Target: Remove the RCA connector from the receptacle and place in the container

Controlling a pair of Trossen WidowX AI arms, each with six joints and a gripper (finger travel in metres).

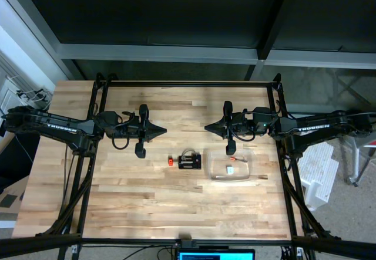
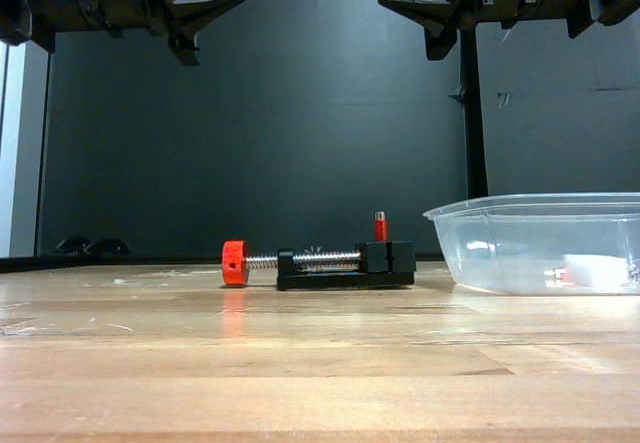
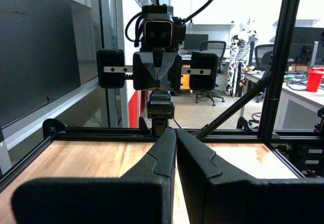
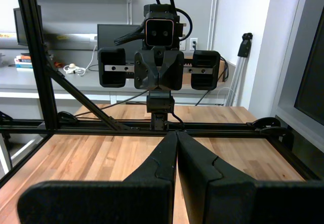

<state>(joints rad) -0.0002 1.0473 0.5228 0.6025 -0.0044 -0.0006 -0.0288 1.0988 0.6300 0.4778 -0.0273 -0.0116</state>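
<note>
— Where is the RCA connector (image 2: 380, 226)?
— It stands upright on top of the receptacle (image 1: 189, 161), toward the end away from the red knob (image 1: 171, 161). The container (image 1: 244, 173) sits just beside that end, with a small white piece (image 1: 231, 169) lying in it
— And the claws?
— Both are high above the connector and well apart from it. The left gripper (image 1: 163, 131) hangs over the table beyond the receptacle, to its left. The right gripper (image 1: 207, 128) hangs beyond it too, near the container's far edge. Their tips face each other
— Are they spread?
— No, each pair of fingers is pressed together
</note>
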